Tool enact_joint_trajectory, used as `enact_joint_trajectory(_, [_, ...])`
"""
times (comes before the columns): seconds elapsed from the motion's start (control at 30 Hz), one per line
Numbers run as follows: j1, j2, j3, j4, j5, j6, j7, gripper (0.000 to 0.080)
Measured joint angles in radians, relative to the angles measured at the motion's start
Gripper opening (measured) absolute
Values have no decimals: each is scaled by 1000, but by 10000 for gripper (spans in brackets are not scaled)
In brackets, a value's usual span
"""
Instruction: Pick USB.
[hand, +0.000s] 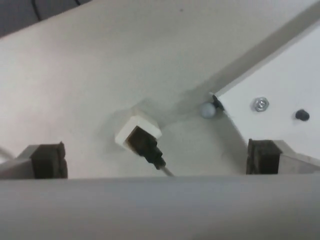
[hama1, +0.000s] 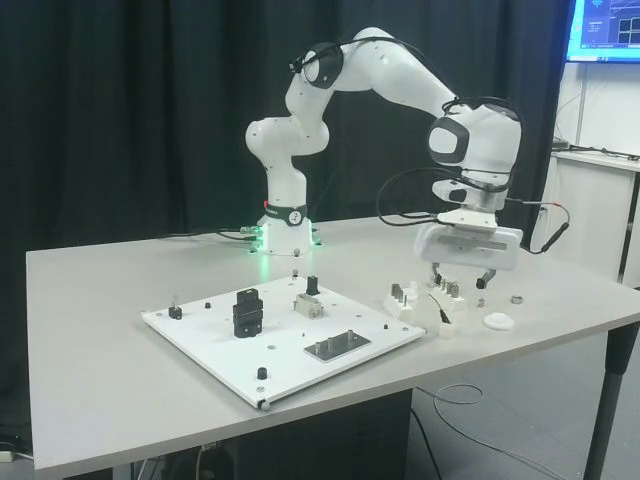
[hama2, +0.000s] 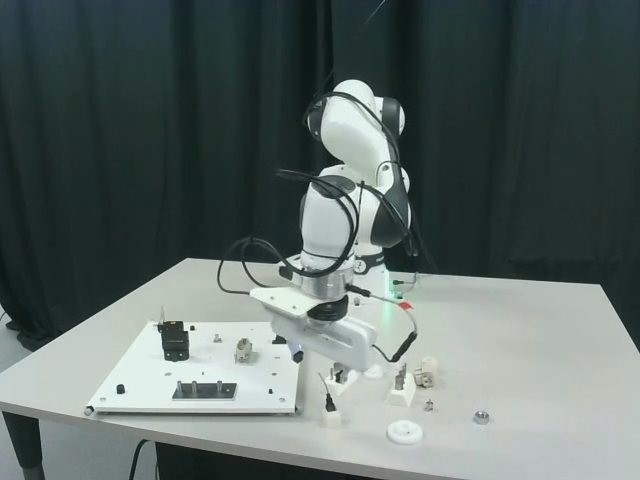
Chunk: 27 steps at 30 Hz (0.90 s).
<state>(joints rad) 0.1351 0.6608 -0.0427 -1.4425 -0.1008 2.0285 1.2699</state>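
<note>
From where I stand, the white arm (hama1: 380, 80) bends over the grey table (hama1: 100, 300), beside the white board (hama1: 210, 340) of small fixtures. Its gripper (hand: 155, 160) hangs above the USB (hand: 145, 145), jaws spread wide and holding nothing. That black plug sits in a little white block (hand: 136, 129) on the table, just off the board's corner.

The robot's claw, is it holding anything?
No, nothing is held. The gripper is open, its fingers apart above the table. The USB plug sits in its white holder between them, untouched.
</note>
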Motion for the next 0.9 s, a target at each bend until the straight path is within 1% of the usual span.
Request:
enact_joint_trajectory(0.27, [12,0,1,-2,1,-12,-147,800])
enact_joint_trajectory(0.53, [15,0,0,-18,1,-8,-289,800])
enact_joint_trajectory(0.7, [15,-2,-4,-39,1,12,-380,800])
enact_joint_trajectory(0.9, [10,-19,-6,-87,2,61,-478,800])
